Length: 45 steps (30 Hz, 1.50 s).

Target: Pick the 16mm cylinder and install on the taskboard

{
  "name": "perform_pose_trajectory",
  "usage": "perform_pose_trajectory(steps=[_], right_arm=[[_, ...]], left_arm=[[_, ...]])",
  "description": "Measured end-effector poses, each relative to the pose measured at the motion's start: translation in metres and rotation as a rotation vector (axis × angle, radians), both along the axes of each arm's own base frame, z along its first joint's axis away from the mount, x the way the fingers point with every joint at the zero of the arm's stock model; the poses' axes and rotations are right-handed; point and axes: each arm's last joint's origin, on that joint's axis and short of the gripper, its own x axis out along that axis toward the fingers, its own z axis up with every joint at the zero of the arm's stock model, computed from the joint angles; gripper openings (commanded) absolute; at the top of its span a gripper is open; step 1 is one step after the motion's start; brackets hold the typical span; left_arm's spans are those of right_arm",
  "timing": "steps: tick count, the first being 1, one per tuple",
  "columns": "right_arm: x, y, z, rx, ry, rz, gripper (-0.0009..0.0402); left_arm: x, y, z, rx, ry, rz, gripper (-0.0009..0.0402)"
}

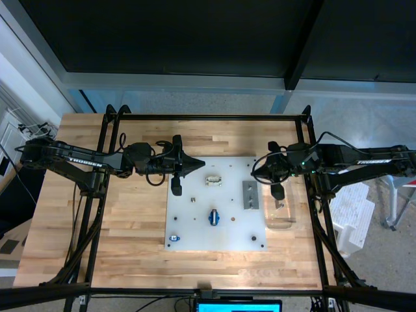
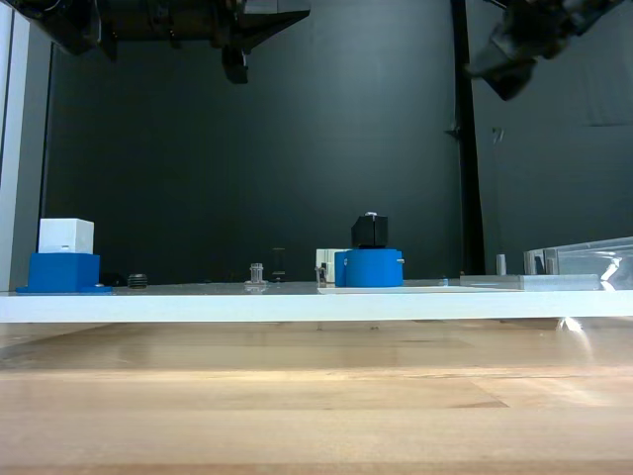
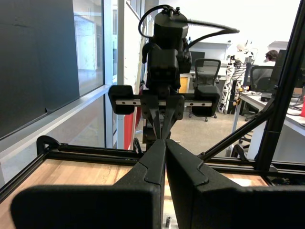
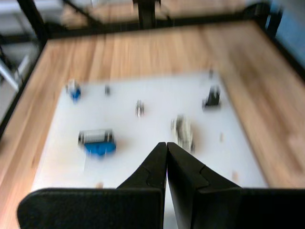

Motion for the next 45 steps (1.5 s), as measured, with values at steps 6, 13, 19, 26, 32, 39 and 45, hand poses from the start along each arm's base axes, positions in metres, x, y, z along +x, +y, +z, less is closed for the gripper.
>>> perform_pose_trajectory(steps=[6,13,19,26,32,39,45], right_arm=[[-0.011,0.005,-0.007,0.008,0.166,0.02,0.0],[-0.021,0.009,-0.017,0.022,0.301,0.023,0.0],[-0.03,0.012,-0.023,0.038,0.411,0.015,0.0],[-0.04,0.017,-0.028,0.057,0.521,0.017,0.0],[-0.048,0.021,-0.032,0.065,0.607,0.009,0.0],[-0.053,0.026,-0.034,0.091,0.676,0.017,0.0],[-0.052,0.029,-0.037,0.082,0.716,0.016,0.0]], left_arm=[[0.0,0.0,0.0,0.0,0.0,0.0,0.0],[0.0,0.0,0.0,0.0,0.0,0.0,0.0],[0.0,0.0,0.0,0.0,0.0,0.0,0.0],[0.0,0.0,0.0,0.0,-0.001,0.0,0.0],[0.0,0.0,0.0,0.0,0.0,0.0,0.0],[0.0,0.0,0.0,0.0,0.0,0.0,0.0],[0.0,0.0,0.0,0.0,0.0,0.0,0.0]])
